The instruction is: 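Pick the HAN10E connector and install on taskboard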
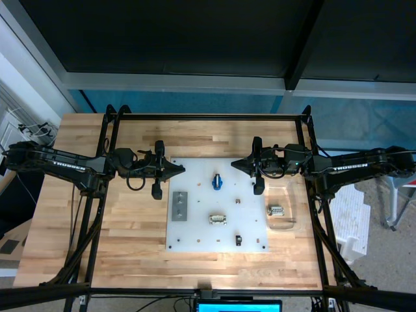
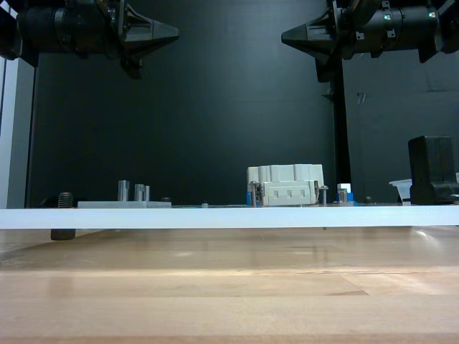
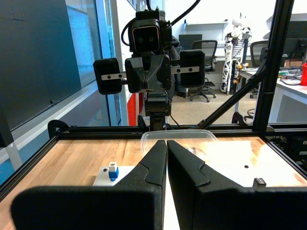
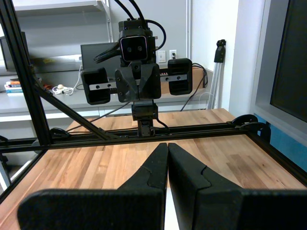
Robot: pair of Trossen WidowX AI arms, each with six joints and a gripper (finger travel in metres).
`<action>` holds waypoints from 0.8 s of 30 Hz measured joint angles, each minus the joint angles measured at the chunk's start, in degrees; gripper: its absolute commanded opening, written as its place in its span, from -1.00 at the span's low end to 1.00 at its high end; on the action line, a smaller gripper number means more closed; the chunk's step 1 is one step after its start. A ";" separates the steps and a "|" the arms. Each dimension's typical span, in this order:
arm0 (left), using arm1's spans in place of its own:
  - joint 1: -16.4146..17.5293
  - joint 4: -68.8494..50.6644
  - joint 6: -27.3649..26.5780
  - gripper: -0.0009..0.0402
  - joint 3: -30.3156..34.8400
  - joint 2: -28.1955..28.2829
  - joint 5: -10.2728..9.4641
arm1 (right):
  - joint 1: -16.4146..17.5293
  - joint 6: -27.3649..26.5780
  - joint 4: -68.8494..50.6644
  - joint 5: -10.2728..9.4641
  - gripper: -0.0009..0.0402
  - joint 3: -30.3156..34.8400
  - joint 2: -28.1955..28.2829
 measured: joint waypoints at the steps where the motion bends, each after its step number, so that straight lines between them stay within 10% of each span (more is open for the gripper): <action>1: -0.02 0.00 0.00 -0.95 0.00 0.00 0.00 | 0.00 0.02 0.02 -0.02 -0.96 0.00 0.02; 24: 0.00 0.02 0.02 -0.95 -0.02 0.00 0.02 | 0.04 -0.26 -16.44 -0.50 -0.96 4.85 -0.90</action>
